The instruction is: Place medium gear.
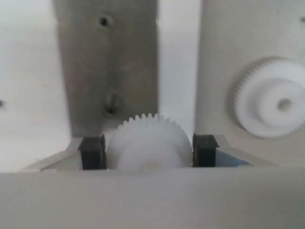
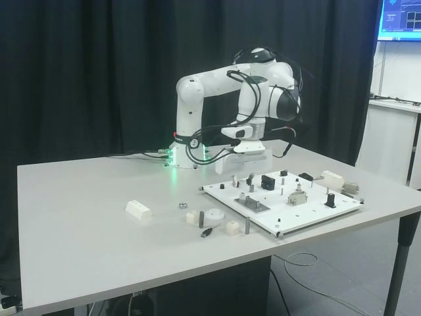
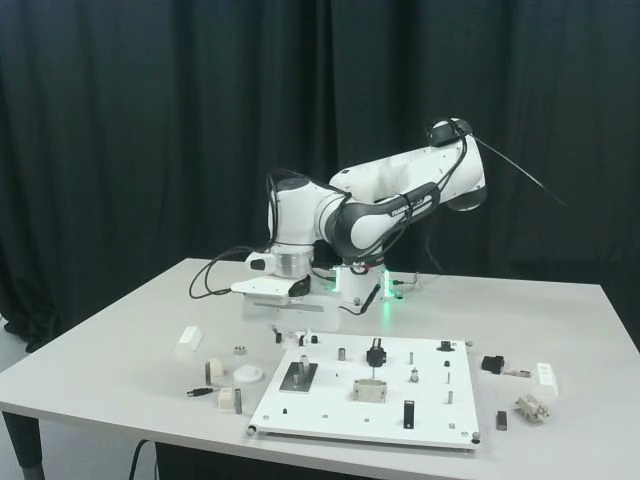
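Right now we see the gripper (image 1: pixel 148 151) clenched on the medium gear (image 1: pixel 147 142), a white toothed wheel pinched between two black finger pads (image 1: pixel 92 152). In the wrist view the gear hangs over a grey metal plate (image 1: pixel 108 67) with two holes in it, and that plate lies on the white assembly board (image 1: pixel 28 86). Off to one side, apart from the held gear, a larger white gear (image 1: pixel 276 98) lies flat on the board.

We can read no brand, label or writing on the gear, the board or the arm; a screen (image 2: pixel 400 20) at the edge of the first room view shows marks too small to make out.

From the second room view, we find the gripper (image 3: pixel 281 331) held above the near corner region of the board (image 3: pixel 330 410), close to the board's edge that faces the loose parts. Those parts, among them a white disc (image 3: pixel 247 374) and small white blocks (image 3: pixel 188 339), sit on the grey table (image 3: pixel 120 360) just beside that edge. Around the gripper we see open air on all sides, and wide bare tabletop toward the near edge.
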`<action>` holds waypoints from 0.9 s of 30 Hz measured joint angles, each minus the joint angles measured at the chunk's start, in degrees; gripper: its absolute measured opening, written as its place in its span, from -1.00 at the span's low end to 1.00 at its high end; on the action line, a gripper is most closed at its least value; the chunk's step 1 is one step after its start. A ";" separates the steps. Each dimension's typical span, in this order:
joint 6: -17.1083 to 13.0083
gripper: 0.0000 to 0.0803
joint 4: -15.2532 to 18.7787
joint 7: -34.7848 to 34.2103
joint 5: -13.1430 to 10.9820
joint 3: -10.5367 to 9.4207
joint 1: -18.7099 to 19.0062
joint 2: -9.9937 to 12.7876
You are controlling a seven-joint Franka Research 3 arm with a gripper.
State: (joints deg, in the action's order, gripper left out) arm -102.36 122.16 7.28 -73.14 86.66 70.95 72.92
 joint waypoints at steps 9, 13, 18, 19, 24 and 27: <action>-2.40 -0.02 3.79 4.64 0.14 -0.42 -0.78 0.04; -3.32 -0.02 5.70 6.73 -0.24 -0.69 -1.26 0.04; -4.13 -0.02 7.84 9.75 -1.76 -1.08 -1.98 0.04; -4.20 -0.02 8.22 10.31 -2.19 -1.18 -2.16 0.04; -4.45 -0.02 9.85 13.31 -4.69 -1.80 -3.16 0.12; -4.48 -0.02 10.56 14.76 -6.21 -2.21 -3.83 0.25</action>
State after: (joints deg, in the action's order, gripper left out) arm -106.83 132.72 22.04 -79.34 84.44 67.12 73.17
